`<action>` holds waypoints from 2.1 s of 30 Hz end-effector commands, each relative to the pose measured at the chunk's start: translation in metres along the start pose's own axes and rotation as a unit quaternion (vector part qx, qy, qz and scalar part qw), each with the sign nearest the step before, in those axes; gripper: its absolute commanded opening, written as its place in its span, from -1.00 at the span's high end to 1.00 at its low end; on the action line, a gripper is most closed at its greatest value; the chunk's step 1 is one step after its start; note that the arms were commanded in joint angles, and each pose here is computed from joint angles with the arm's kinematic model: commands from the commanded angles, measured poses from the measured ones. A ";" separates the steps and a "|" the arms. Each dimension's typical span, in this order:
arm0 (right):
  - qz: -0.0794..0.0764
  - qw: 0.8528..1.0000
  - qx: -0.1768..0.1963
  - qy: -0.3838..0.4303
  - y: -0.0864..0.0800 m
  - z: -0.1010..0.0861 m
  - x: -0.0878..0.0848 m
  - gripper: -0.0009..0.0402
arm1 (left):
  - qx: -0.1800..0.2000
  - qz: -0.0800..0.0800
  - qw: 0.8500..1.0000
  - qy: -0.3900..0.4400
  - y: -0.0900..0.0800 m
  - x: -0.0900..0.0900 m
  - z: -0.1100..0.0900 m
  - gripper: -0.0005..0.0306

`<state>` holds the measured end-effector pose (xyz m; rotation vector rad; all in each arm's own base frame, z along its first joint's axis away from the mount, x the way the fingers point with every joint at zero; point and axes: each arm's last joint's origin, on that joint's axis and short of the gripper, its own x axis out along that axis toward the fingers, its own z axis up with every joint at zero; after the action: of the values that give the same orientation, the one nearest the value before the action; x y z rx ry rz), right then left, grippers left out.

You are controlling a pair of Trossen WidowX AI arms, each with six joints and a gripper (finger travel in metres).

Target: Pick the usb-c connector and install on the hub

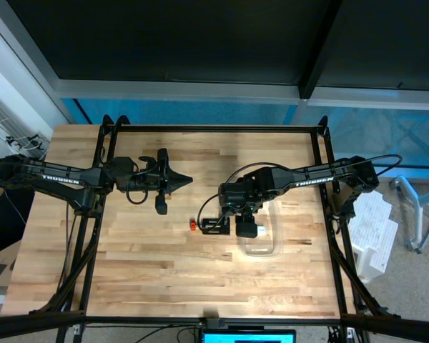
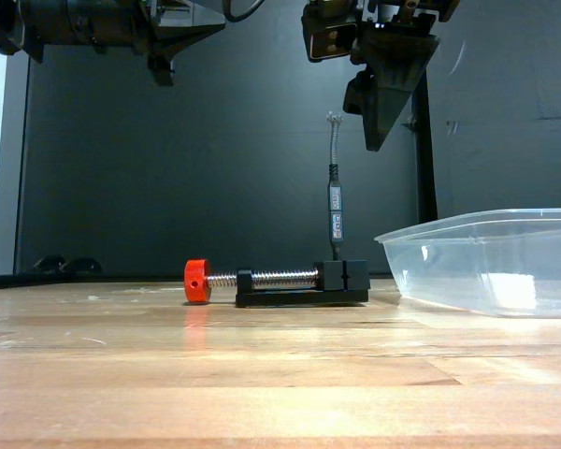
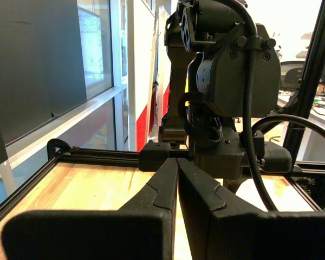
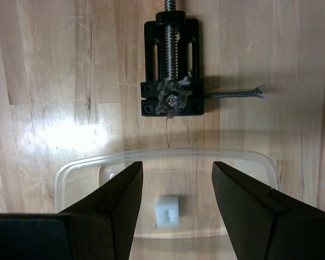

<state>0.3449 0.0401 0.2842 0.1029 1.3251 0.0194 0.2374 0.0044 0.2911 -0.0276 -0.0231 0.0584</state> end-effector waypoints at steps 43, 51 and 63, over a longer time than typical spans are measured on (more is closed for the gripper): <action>-0.020 0.833 -0.059 -0.550 -0.027 -0.116 -0.094 0.95 | 0.000 0.000 1.000 0.000 0.000 0.000 0.000 0.96; -0.012 0.802 -0.057 -0.594 -0.041 -0.139 -0.083 0.96 | 0.000 0.000 1.000 0.000 0.000 0.000 0.000 0.96; -0.006 0.780 -0.054 -0.623 -0.051 -0.147 -0.066 0.96 | 0.000 0.000 1.000 -0.001 0.000 0.000 0.000 0.96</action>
<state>0.1836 -0.0062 0.3109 -0.0065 -0.0277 0.0137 0.2375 0.0044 0.2912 -0.0273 -0.0231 0.0584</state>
